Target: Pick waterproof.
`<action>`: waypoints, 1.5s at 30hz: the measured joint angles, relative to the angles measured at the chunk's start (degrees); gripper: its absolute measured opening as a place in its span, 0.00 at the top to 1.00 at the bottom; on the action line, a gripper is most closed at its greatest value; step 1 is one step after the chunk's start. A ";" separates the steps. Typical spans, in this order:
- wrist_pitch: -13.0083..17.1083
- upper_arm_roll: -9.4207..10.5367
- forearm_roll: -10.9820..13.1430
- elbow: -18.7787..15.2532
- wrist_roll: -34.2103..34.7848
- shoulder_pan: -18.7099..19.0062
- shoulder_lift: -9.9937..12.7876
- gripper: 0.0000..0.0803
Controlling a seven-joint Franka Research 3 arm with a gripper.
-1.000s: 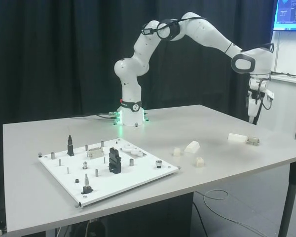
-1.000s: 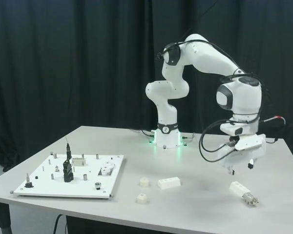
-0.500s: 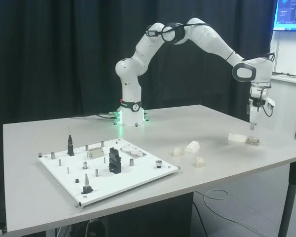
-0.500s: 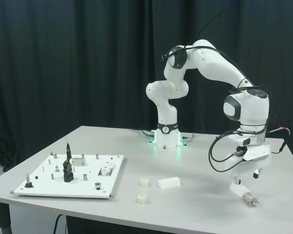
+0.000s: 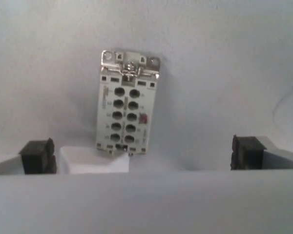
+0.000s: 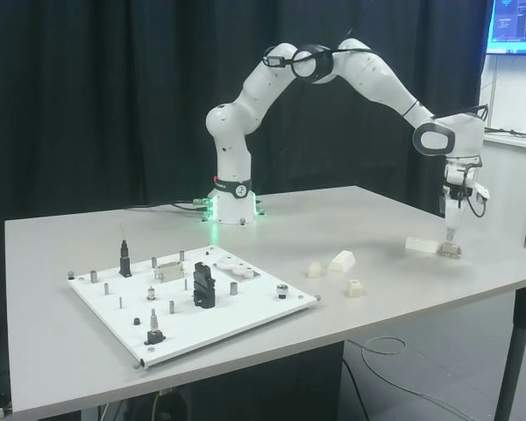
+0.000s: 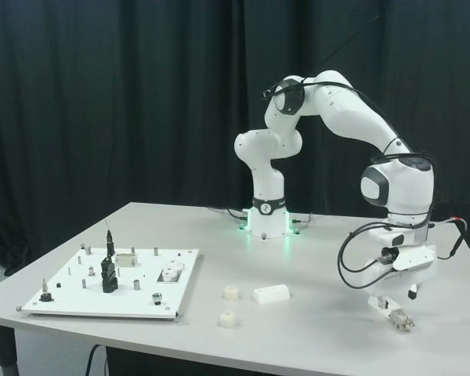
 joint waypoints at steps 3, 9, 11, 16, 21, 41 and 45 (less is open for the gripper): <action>0.44 -0.01 0.31 0.24 0.00 0.15 0.62 0.00; 1.30 -0.11 0.65 0.77 0.00 0.57 1.86 0.00; 1.43 -0.17 0.65 1.10 0.00 0.71 2.33 0.00; 1.88 -0.84 0.65 1.81 0.00 1.30 3.44 0.00; 2.08 -1.75 0.65 2.24 0.00 1.93 4.36 0.00; 1.92 -2.88 2.23 3.38 -0.25 2.22 6.55 0.15; 1.39 -3.25 3.18 3.75 -0.35 2.22 6.55 0.38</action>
